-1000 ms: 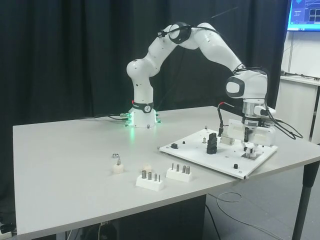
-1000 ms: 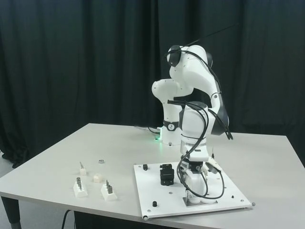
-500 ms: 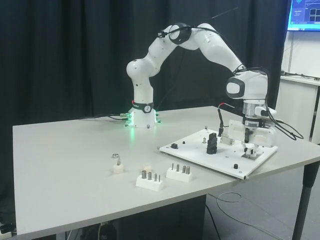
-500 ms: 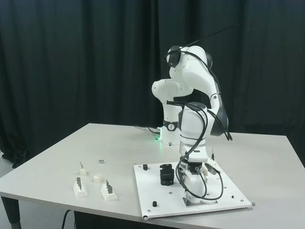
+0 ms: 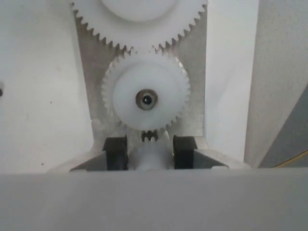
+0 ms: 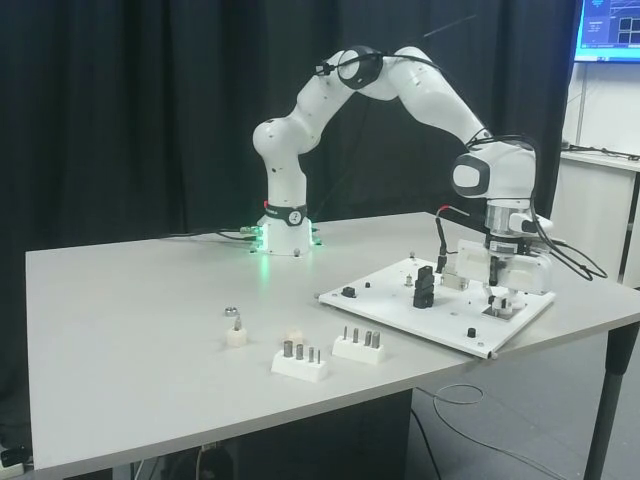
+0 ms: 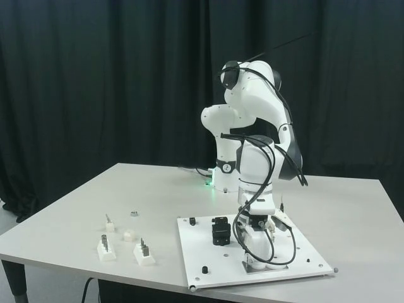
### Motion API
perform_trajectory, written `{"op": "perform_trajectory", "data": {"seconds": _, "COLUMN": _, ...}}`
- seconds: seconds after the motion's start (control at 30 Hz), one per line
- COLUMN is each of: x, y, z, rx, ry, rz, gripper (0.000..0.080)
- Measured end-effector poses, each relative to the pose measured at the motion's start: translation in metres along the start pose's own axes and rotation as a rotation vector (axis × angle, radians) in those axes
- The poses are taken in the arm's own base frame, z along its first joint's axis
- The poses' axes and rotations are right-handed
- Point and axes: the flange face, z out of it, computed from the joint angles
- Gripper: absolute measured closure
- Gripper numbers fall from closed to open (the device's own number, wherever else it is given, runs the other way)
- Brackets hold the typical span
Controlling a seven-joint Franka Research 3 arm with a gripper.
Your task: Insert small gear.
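The end effector [image 5: 150, 153] holds the small gear [image 5: 149, 153] down low over the white board [image 6: 400, 300].
Its two black fingers [image 5: 115, 151] squeeze the small gear, whose teeth touch the middle gear [image 5: 146, 91]. A big gear [image 5: 139, 19] sits just past that one, on the grey bench [image 6: 130, 300].

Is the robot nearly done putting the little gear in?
Partly. Two bigger gears are already on the plate: the large gear and the middle gear on its pin, teeth meshed. In hand: the gripper is down at the plate, fingers closed on the small gear, right at the middle gear's teeth. Left: whether it is fully seated can't be seen; then let go and lift away.
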Motion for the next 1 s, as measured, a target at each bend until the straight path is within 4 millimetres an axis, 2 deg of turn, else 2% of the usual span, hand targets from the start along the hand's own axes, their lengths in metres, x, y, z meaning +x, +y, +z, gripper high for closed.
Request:
{"op": "perform_trajectory", "data": {"seconds": 0.27, "x": 0.001, "y": 0.000, "z": -0.001, "rx": 0.005, "ry": -0.002, "rz": 0.000, "gripper": 0.0603}}
{"op": "perform_trajectory", "data": {"seconds": 0.3, "x": 0.001, "y": 0.001, "z": -0.002, "rx": 0.005, "ry": -0.002, "rz": -0.001, "gripper": 0.0440}}
{"op": "perform_trajectory", "data": {"seconds": 0.47, "x": 0.005, "y": 0.002, "z": -0.008, "rx": 0.013, "ry": -0.003, "rz": -0.003, "gripper": 0.0440}}
{"op": "perform_trajectory", "data": {"seconds": 0.5, "x": 0.006, "y": 0.003, "z": -0.010, "rx": 0.016, "ry": -0.004, "rz": 0.000, "gripper": 0.0138}}
{"op": "perform_trajectory", "data": {"seconds": 0.77, "x": 0.015, "y": 0.006, "z": -0.026, "rx": 0.028, "ry": -0.006, "rz": 0.146, "gripper": 0.0138}}
{"op": "perform_trajectory", "data": {"seconds": 0.8, "x": 0.016, "y": 0.007, "z": -0.028, "rx": 0.028, "ry": -0.005, "rz": 0.181, "gripper": 0.0011}}
{"op": "perform_trajectory", "data": {"seconds": 1.0, "x": 0.021, "y": 0.007, "z": -0.038, "rx": 0.019, "ry": 0.006, "rz": 0.474, "gripper": 0.0011}}
